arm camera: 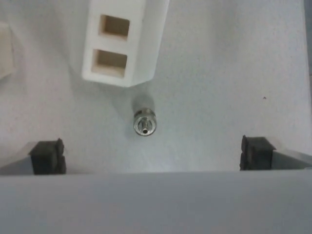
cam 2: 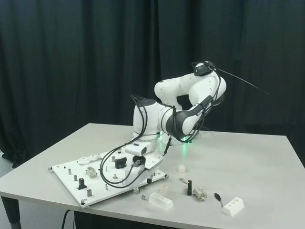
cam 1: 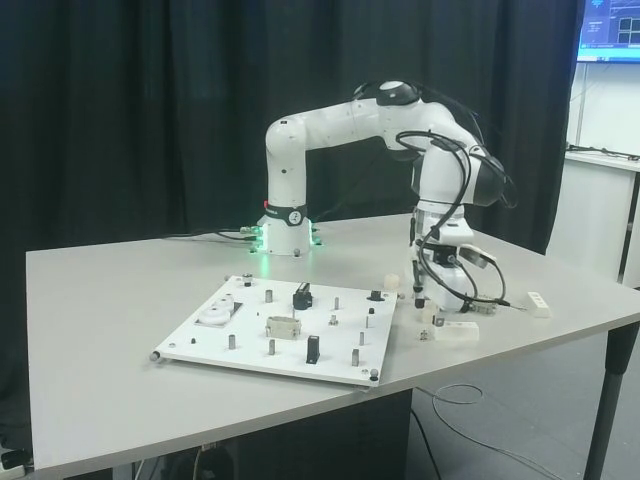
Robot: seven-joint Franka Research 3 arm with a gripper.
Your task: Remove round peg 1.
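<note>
The peg (arm camera: 145, 122) stands upright on the grey table (arm camera: 219, 73), off the board (cam 1: 290, 340), directly below the released gripper (arm camera: 151, 153) and centred between its spread fingers (arm camera: 48, 157), axis vertical. A white block (arm camera: 122, 39) sits just beside it. Black curtains back the room.

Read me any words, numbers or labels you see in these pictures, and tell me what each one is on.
No text can be read.
Screen at the edge of the first room view: lines of writing, too small to read.
White board, white block with two square holes, small peg under the open tool: no visible markings.
</note>
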